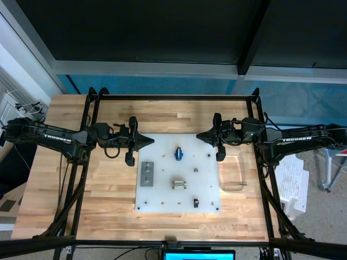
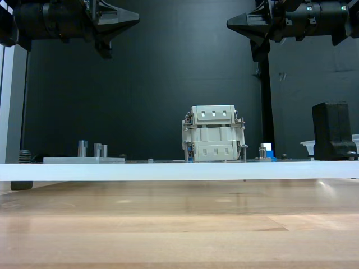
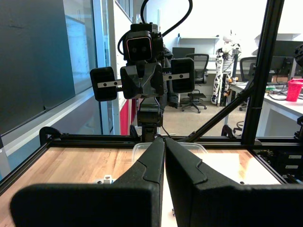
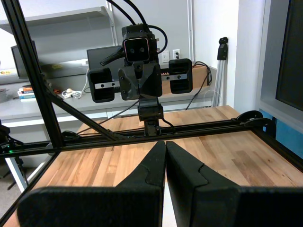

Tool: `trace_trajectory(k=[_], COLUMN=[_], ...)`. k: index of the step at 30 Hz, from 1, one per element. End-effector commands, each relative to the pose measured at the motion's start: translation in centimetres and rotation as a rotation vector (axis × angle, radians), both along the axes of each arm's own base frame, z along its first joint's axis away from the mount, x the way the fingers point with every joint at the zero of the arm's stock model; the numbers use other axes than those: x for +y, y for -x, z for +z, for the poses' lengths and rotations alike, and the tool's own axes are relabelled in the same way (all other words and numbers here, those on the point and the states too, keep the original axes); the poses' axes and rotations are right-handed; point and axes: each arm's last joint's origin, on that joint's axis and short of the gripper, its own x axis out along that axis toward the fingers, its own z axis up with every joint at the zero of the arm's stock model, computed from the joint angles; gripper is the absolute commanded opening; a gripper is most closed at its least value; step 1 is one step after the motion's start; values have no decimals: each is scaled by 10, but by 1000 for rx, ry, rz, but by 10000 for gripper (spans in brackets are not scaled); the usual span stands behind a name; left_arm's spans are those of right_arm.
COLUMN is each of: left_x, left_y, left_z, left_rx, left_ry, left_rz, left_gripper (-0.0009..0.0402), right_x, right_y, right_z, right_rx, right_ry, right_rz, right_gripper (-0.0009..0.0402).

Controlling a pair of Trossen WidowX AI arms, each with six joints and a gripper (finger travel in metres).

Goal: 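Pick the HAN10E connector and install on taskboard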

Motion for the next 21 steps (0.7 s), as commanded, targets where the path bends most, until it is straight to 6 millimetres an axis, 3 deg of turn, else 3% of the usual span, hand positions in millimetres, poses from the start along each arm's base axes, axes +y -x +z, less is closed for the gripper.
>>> trace_trajectory(k=[1, 21], left_x=[0, 0], left_y=[0, 0], left_z=[0, 0], left_rx=[0, 0], left_ry=[0, 0], left_rz=[0, 0], left_gripper=[1, 1], right_x=[0, 0], right_y=[0, 0], right_z=[0, -3], right_rx=[1, 29], right_ry=[1, 0], right_rz=[0, 0], right_gripper=[0, 0])
